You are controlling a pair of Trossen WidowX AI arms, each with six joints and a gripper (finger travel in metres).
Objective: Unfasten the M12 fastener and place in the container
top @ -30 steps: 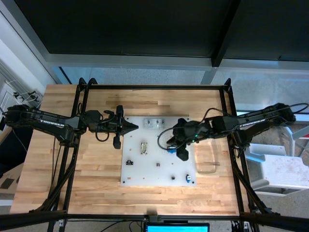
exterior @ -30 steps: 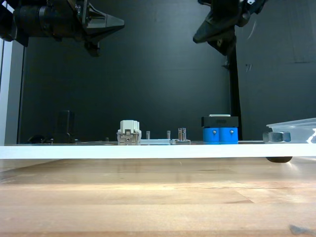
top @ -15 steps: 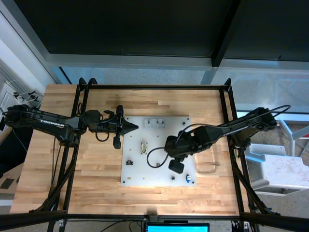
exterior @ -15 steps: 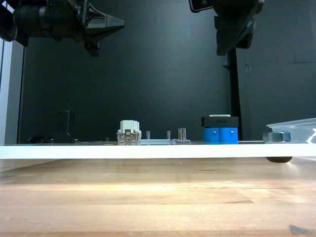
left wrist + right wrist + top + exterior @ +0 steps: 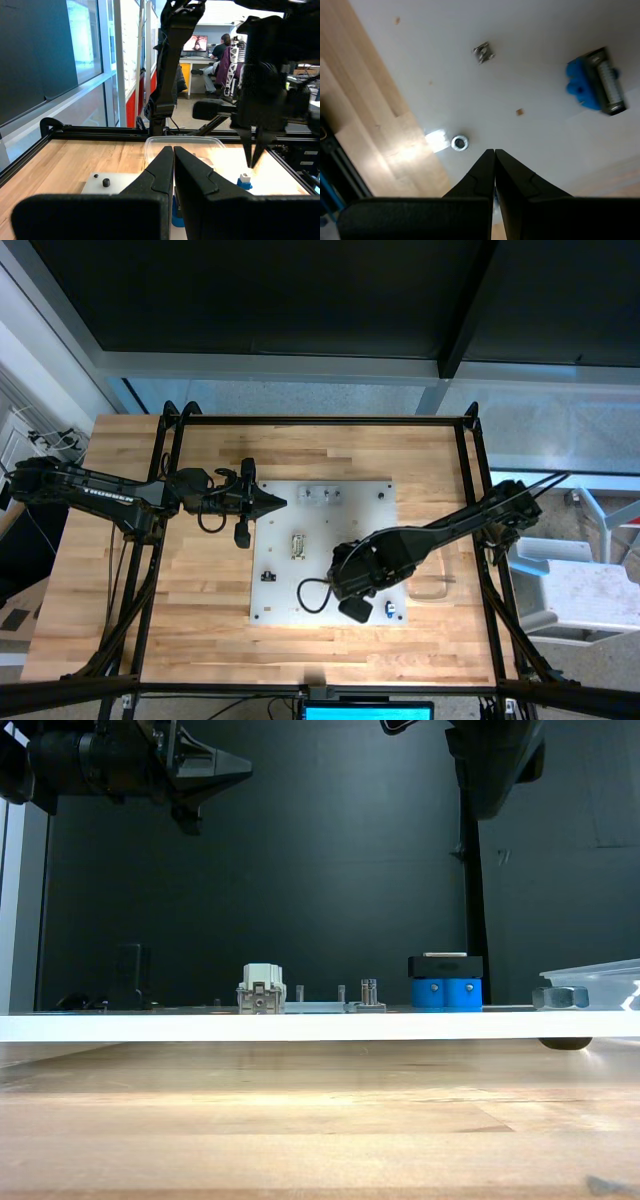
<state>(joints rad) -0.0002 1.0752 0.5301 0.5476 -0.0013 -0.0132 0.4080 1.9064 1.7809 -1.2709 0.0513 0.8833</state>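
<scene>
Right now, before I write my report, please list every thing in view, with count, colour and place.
small silver metal nut: one, silver, on the board near its near edge; cannot tell if on its stud.
clear plastic rectangular tray: one, see-through, right of the board.
flat white board: one, white, mid-table.
blue plastic connector blocks: two, blue, board's right half.
beige rectangular connector: one, beige, mid-board.
wooden table: one, light brown, under everything.
left gripper: one, black, high above the board's far left corner, jaws shut.
right gripper: one, black, above the nut, jaws shut.
</scene>
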